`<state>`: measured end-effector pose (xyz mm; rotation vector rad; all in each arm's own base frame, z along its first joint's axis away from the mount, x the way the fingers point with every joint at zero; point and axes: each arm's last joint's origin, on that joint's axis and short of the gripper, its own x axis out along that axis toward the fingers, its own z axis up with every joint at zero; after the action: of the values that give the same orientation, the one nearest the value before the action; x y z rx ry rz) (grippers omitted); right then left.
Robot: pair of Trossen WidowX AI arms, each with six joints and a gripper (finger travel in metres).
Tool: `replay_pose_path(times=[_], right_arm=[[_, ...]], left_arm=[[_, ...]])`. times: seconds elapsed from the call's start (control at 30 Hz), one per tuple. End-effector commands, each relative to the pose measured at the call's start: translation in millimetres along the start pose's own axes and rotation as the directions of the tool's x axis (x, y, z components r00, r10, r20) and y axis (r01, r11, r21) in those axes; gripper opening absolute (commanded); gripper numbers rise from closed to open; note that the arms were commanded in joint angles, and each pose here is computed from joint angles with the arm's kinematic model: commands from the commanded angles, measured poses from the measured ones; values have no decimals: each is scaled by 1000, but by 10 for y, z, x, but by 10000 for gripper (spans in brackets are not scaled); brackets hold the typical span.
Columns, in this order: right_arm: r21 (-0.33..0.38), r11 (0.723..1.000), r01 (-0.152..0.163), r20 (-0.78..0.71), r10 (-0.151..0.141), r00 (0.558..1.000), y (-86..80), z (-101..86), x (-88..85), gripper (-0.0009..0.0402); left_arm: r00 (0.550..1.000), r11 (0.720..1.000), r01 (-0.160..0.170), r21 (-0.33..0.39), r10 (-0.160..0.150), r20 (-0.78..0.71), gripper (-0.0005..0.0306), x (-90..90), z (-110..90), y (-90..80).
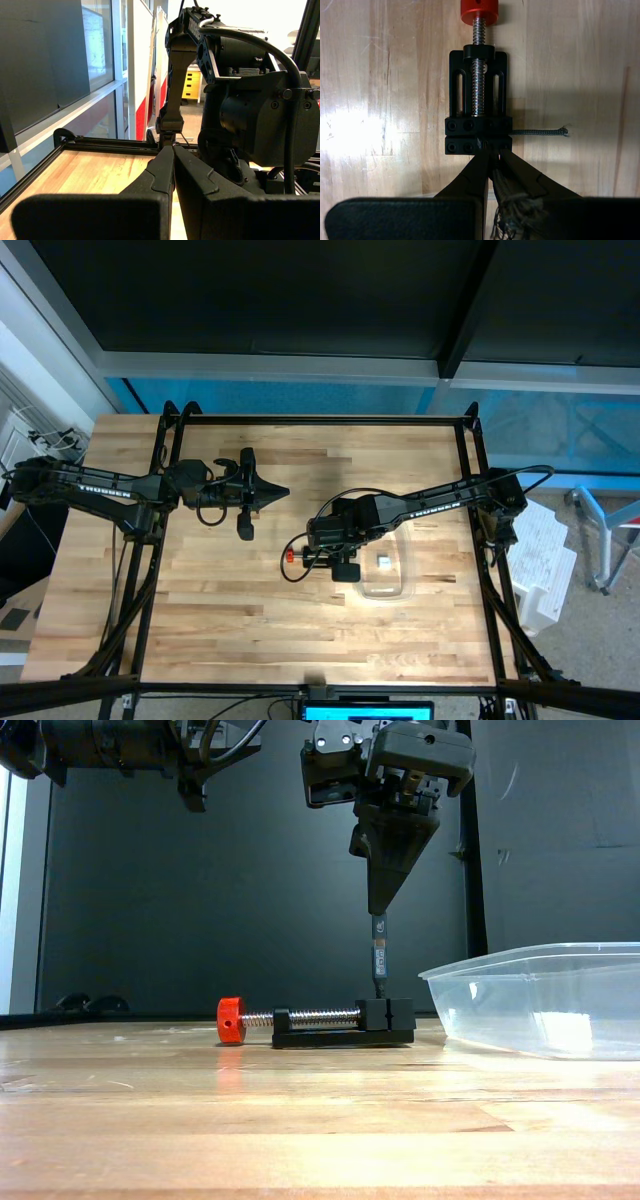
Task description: Pick the usb-c connector and install on the hub
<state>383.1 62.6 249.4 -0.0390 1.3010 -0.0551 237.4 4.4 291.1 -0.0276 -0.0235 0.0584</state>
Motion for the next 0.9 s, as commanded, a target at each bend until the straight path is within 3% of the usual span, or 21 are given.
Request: replay_pose_path(times=[0.03, 0.9], right_arm=[[2, 1000, -3, -1, 3, 1000, 2, -7, 11, 2], [3, 1000, -9, 10, 9, 1000, 11, 1, 15, 2]], left_arm=[[1000, 1000, 0, 0, 0, 0, 0, 1, 1, 0], [1000, 1000, 0, 0, 0, 0, 0, 1, 1, 1]])
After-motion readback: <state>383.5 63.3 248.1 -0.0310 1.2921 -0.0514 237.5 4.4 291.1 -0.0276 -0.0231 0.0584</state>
